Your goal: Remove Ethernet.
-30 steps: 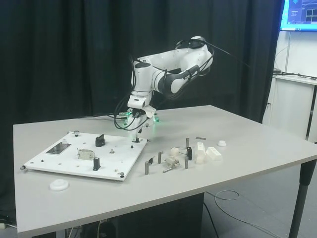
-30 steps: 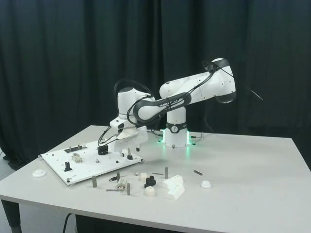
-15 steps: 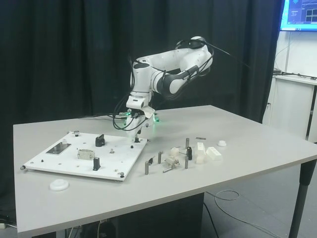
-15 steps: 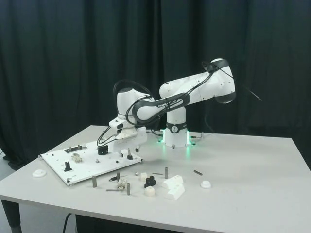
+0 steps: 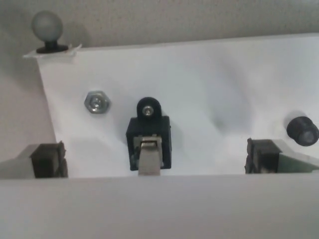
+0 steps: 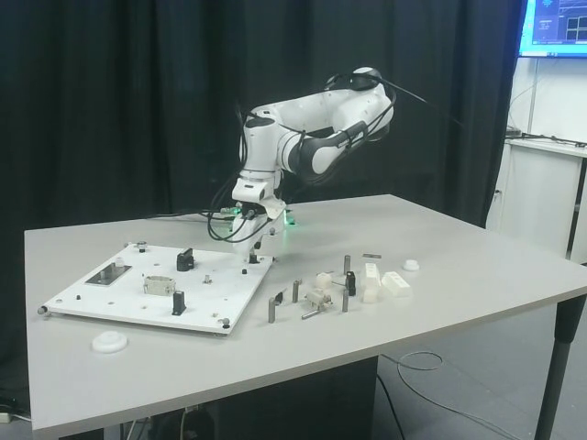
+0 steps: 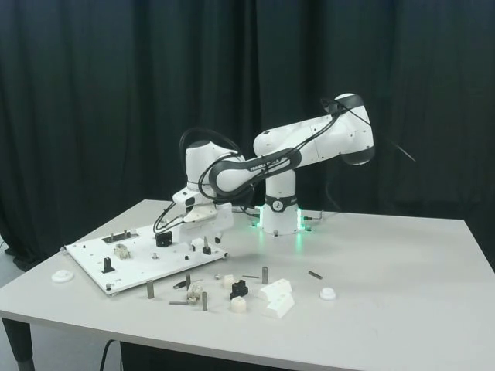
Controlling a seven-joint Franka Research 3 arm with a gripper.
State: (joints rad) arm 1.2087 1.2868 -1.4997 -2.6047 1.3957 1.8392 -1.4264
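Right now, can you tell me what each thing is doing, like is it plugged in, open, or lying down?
Ethernet plug: seated in its black socket, not yet pulled out.
Gripper: open, one finger each side of the plug, not touching it.
White board: lying on the grey table.
Hex nut: sitting flat on the board.
Loose parts: scattered on the table beside the board.

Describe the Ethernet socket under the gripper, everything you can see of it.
The socket is a small black block, plastic by its look, standing on the white board near a corner. A rounded tab at one end holds a screw. A grey plug sits in its opening. A hex nut lies apart beside it. The gripper is centred above, its fingers wide on either side, touching nothing.
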